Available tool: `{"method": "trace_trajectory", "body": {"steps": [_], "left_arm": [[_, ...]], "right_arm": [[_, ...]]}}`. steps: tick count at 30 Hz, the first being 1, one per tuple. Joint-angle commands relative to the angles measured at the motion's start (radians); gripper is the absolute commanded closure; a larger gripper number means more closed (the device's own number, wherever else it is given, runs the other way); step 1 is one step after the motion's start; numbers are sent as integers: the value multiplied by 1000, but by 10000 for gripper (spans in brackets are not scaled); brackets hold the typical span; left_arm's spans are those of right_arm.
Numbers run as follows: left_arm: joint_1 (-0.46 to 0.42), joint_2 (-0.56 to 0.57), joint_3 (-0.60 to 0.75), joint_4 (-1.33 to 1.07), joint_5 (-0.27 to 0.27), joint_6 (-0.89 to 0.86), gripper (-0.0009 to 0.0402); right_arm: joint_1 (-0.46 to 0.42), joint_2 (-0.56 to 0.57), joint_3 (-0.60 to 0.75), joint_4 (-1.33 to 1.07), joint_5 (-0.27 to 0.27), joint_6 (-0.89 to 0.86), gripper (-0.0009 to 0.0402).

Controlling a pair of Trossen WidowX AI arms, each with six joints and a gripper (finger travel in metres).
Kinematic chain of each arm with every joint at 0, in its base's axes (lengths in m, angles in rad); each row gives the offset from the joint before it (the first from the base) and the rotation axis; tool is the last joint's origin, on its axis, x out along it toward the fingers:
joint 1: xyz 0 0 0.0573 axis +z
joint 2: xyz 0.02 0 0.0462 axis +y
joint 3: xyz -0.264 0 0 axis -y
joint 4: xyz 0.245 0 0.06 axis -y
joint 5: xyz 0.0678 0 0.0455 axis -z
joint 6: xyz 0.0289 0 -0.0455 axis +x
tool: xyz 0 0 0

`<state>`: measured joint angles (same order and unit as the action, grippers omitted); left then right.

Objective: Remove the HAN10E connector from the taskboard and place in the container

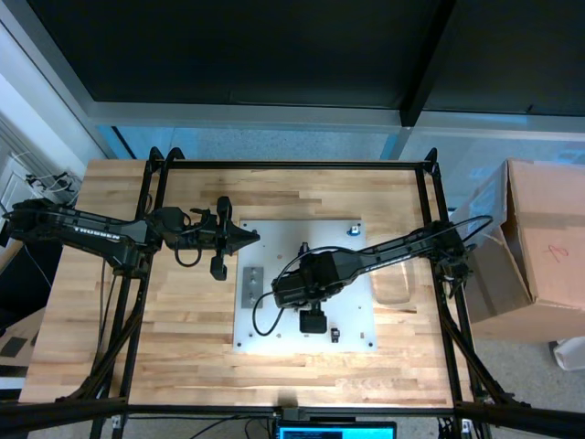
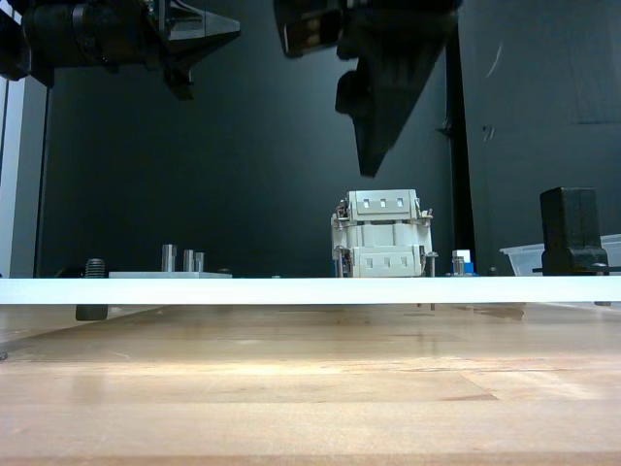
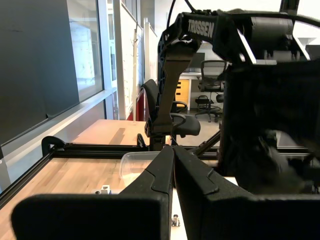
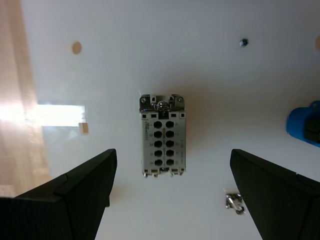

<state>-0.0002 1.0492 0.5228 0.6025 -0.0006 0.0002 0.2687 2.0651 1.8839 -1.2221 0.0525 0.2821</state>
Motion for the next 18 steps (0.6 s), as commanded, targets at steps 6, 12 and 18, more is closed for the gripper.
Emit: {"method": "trace_trajectory", "body": {"steps": [6,12,18], "left_arm": [[0,0,0,0,0,0,393],[0,0,0,0,0,0,393],[0,0,0,0,0,0,393]], "right_arm": [[3,37,-6,16,-2,-15,75],[2,39,-33,48,-1,-31,75],[1,39,-63,80,-3,-40,75]]}}
